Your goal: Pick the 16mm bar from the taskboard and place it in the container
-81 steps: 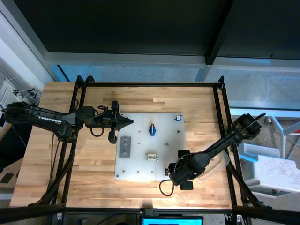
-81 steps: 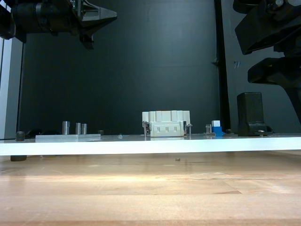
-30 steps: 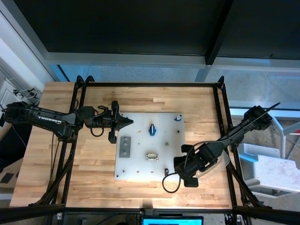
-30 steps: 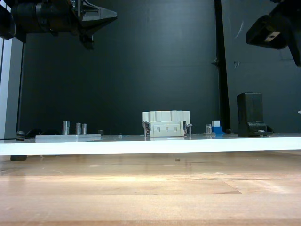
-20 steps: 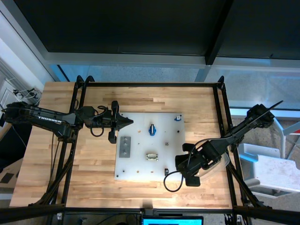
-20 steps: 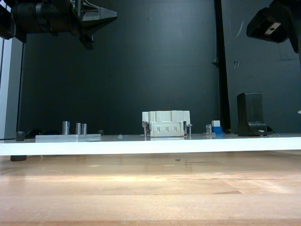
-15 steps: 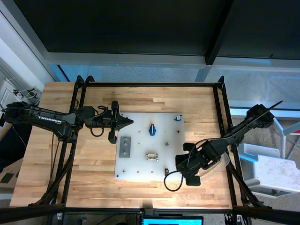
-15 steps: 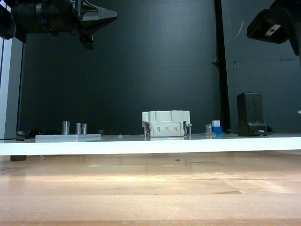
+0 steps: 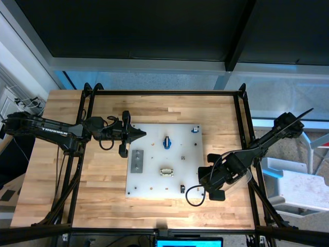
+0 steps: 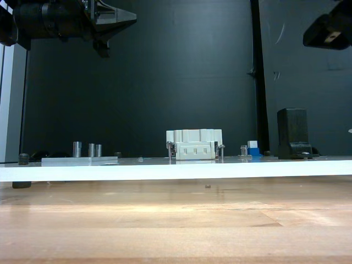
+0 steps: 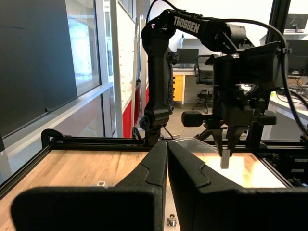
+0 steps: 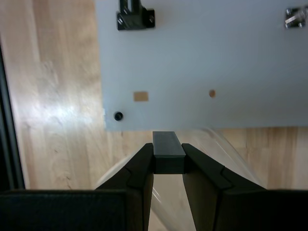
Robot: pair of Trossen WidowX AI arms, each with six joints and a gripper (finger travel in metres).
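The 16mm bar (image 12: 169,161) is a small dark block, pinched between the fingers of my right gripper (image 12: 168,153), which is shut on it. That gripper (image 9: 208,182) hangs just past the right edge of the white taskboard (image 9: 154,154), over the near rim of the clear container (image 12: 233,156). My arm covers much of the container (image 9: 241,180) in the high view. My left gripper (image 9: 141,133) is shut and holds nothing, raised above the board's far left corner.
On the board stand a grey block (image 9: 136,160), a blue piece (image 9: 167,142), a silver connector (image 9: 166,172) and a black piece (image 9: 182,189) close to my right gripper. A black frame (image 9: 241,134) rails the table.
My right gripper has risen and moved right, off the board's front right part toward the container, with the bar in it. The left arm has not moved.
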